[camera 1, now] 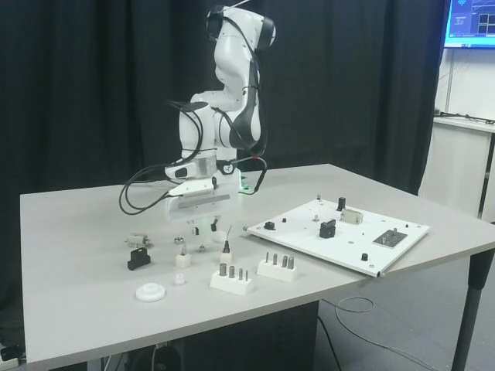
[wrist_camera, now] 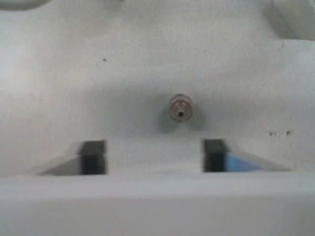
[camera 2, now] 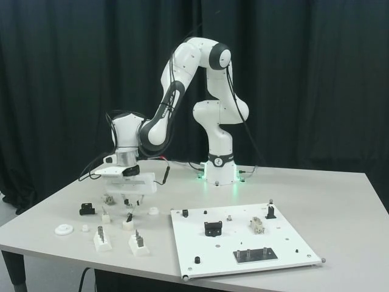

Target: Pick BNC.

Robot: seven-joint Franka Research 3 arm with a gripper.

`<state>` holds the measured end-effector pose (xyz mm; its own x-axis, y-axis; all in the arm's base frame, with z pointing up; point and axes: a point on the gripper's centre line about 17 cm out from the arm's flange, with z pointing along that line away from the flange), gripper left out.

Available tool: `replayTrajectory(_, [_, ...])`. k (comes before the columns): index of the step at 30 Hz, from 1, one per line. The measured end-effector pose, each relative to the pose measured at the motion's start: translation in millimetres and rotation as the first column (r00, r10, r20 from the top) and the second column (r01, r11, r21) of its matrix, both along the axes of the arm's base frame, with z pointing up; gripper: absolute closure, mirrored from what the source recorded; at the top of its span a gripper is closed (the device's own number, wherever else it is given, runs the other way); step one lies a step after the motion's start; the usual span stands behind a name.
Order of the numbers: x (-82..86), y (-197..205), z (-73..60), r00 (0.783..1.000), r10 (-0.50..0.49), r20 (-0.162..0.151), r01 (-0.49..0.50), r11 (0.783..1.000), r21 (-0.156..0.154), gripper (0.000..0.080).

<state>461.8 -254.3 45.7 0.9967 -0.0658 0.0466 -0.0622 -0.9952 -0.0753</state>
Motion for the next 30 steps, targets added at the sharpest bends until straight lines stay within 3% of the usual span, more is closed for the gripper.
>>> replayTrajectory(5, [-0.6, 2.1, 4.4, 1.000, -0.012, -0.005, 0.012, 1.000, 0.009, 0.0420])
replayTrajectory(6, [-0.3, 2.1, 5.4, 1.000, -0.010, -0.005, 0.010, 1.000, 0.008, 0.0137])
replayTrajectory(14, [6.0, 2.1, 11.9, 1.000, 0.001, -0.005, -0.001, 1.000, -0.004, 0.0137])
replayTrajectory(15, [6.9, 2.1, 12.5, 1.000, 0.004, -0.005, -0.004, 1.000, -0.006, 0.0009])
replayTrajectory(30, [7.2, -4.1, 7.0, 1.000, 0.012, -0.019, -0.012, 1.000, -0.029, 0.0003])
